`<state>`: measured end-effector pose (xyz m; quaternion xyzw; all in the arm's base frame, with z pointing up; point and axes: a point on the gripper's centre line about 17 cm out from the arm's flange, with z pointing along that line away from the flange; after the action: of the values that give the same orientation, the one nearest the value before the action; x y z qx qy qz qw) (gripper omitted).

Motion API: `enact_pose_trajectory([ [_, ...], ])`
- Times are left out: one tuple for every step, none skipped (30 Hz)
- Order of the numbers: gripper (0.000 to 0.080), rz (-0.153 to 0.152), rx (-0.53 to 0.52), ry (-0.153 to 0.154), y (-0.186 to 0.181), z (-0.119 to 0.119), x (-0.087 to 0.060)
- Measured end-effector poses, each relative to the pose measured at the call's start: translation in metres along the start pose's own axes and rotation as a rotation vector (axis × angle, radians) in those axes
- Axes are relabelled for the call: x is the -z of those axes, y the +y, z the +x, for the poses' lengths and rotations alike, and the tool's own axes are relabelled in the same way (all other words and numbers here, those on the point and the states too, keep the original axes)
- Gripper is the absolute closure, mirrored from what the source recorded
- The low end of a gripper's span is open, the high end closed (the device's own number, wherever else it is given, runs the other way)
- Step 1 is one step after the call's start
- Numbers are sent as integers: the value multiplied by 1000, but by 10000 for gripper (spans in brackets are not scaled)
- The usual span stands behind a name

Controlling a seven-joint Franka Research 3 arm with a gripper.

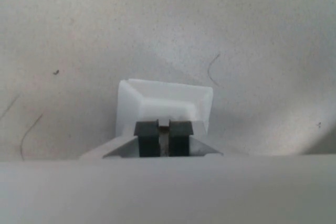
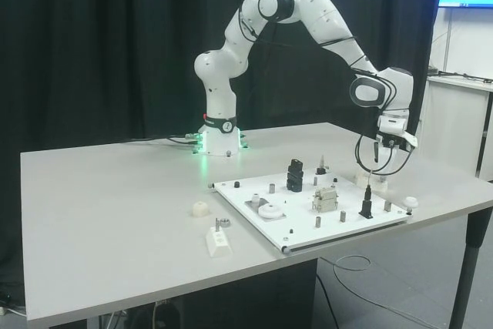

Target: Pick square peg 1.

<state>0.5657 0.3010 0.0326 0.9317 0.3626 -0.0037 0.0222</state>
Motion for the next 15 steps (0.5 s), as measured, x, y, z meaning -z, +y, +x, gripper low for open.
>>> enact_pose_trajectory([
  [735,0,0,0,0,0,0],
  [735,0,0,0,0,0,0],
  [735,0,0,1,0,0,0],
  [766,0,0,1,0,0,1],
  [766,0,0,1,0,0,1],
  [766,0,1,1,0,0,2],
  [766,0,1,1,0,1,2],
  [766,0,1,1,0,1,3],
  [766,0,1,1,0,1,5],
  [766,0,1,1,-1,1,6],
  [766,0,1,1,0,1,8],
  [766,0,1,2,0,1,11],
  [766,0,1,1,0,1,13],
  [766,0,1,1,0,1,16],
  [766,0,0,1,0,1,18],
])
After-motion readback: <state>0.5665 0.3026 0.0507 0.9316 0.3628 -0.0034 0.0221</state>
